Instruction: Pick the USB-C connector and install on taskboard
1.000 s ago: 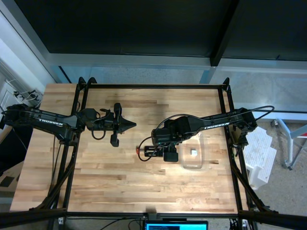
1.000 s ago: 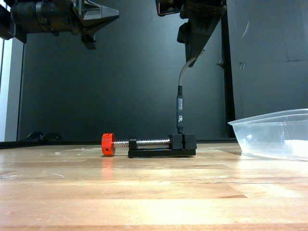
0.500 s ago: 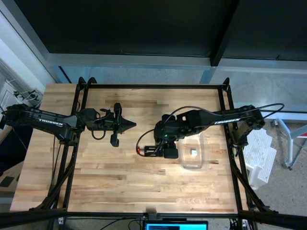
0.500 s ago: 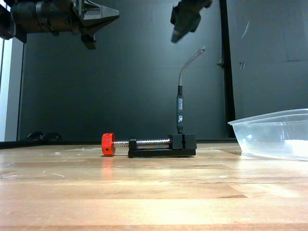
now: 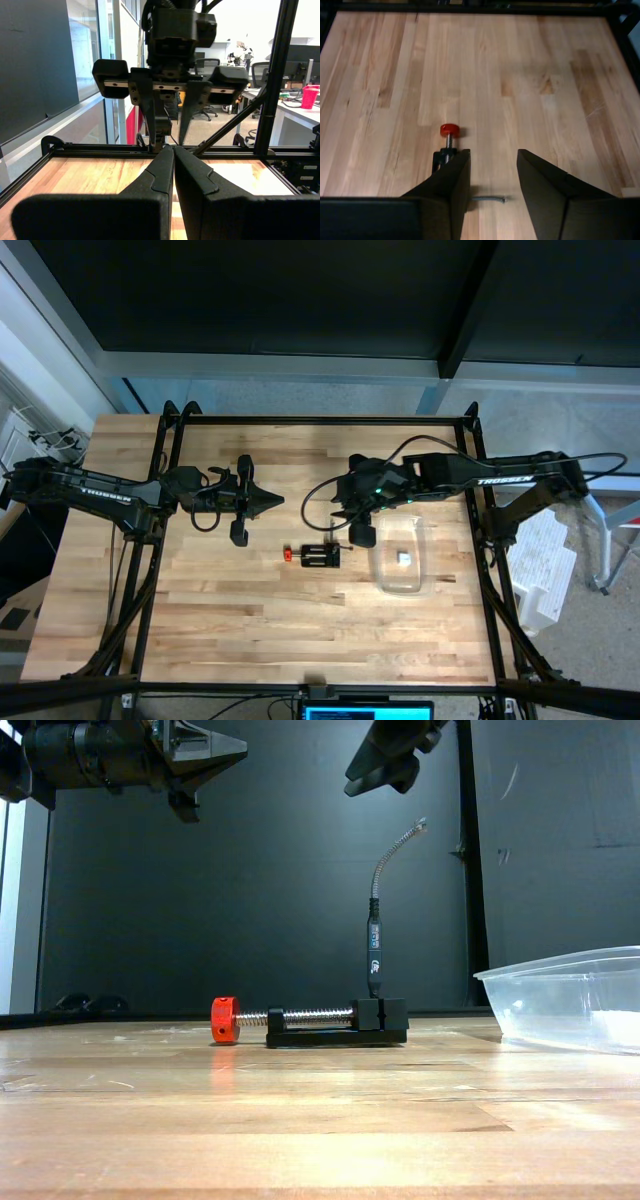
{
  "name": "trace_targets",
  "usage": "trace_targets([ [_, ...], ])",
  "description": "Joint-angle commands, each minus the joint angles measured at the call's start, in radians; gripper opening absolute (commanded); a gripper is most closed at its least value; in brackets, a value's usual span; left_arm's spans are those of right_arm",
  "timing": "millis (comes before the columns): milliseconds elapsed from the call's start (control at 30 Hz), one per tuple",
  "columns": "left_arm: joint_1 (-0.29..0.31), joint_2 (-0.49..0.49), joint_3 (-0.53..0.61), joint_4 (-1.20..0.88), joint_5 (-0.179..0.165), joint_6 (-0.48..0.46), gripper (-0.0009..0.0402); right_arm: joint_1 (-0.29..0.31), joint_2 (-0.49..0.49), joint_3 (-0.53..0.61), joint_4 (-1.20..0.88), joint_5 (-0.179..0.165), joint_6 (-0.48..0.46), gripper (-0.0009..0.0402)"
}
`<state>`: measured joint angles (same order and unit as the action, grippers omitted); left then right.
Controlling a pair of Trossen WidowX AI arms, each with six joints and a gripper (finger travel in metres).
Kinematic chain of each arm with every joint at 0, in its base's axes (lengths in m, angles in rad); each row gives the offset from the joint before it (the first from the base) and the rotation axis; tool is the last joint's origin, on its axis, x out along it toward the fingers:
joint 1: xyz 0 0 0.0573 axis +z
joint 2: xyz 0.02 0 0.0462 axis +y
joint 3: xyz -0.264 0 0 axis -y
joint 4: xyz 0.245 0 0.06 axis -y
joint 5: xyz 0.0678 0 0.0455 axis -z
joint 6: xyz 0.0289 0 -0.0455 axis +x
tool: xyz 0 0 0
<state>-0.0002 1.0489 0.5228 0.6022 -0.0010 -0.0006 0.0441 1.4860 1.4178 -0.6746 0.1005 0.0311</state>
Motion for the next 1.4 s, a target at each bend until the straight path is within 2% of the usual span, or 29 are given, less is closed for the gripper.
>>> trace_targets([
  [33, 0.000, 0.000, 0.000, 0.000, 0.000, 0.000, 0.0000, -0.022, -0.065, -0.097, 0.105, -0.035, -0.018, 0.0094],
  [133, 0.000, 0.000, 0.000, 0.000, 0.000, 0.000, 0.0000, -0.048, -0.121, -0.187, 0.220, -0.069, -0.016, 0.0065],
  [300, 0.000, 0.000, 0.000, 0.000, 0.000, 0.000, 0.0000, -0.086, -0.203, -0.310, 0.369, -0.078, -0.023, 0.0000],
  [500, 0.000, 0.000, 0.000, 0.000, 0.000, 0.000, 0.0000, -0.099, -0.291, -0.448, 0.600, -0.145, -0.030, 0.0000],
  [867, 0.000, 0.000, 0.000, 0.001, 0.000, 0.000, 0.0000, -0.098, -0.381, -0.624, 0.917, -0.143, -0.001, 0.0000],
  [1167, 0.000, 0.000, 0.000, 0.000, 0.000, 0.000, 0.0000, -0.093, -0.385, -0.745, 1.099, -0.153, 0.014, 0.0000],
  [1400, 0.000, 0.000, 0.000, 0.000, 0.000, 0.000, 0.0000, -0.090, -0.386, -0.782, 1.180, -0.154, 0.032, 0.0000],
])
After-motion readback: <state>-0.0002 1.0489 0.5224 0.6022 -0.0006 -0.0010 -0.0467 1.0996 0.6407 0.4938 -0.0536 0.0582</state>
